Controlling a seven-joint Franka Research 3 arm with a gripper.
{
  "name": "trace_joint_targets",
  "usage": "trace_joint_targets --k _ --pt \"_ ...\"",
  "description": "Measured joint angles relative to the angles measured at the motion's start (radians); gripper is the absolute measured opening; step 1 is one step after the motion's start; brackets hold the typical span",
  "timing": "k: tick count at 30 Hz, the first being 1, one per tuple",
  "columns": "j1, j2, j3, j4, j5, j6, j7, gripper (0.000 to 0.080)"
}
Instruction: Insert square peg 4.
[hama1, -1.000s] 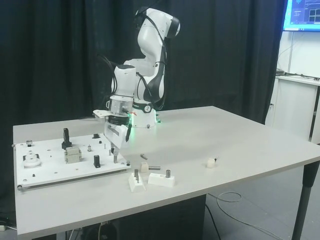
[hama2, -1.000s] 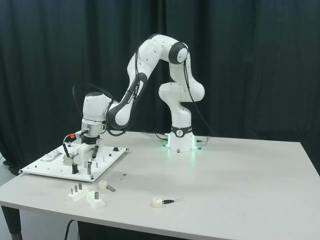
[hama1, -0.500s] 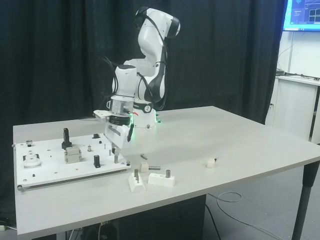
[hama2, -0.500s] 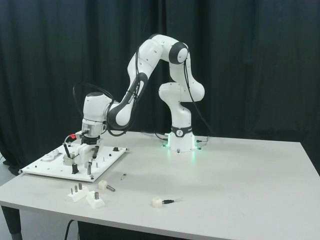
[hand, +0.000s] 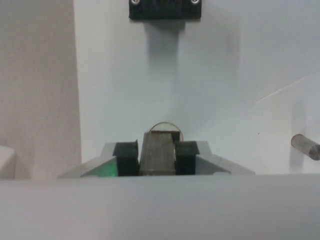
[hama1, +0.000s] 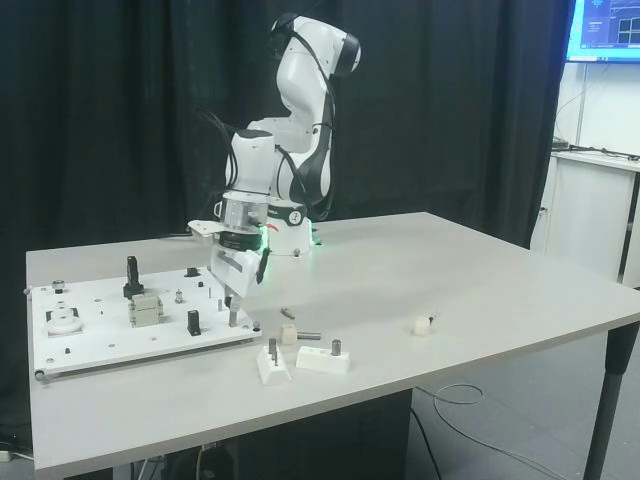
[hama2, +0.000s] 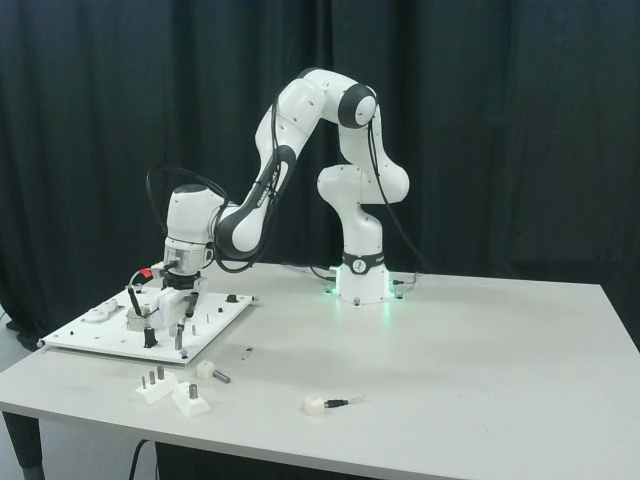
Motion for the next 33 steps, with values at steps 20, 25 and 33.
trace_joint_targets --k 20,25,33 --pt "-0.001 -0.002 -0.004 -0.004 0.0 -0.001 0.0 0.0153" --pt "-0.001 -0.006 -0.005 -0.01 0.0 -0.001 0.0 0.0153" --pt "0.0 -0.007 -0.001 -0.012 0.0 -0.001 0.0 0.0153"
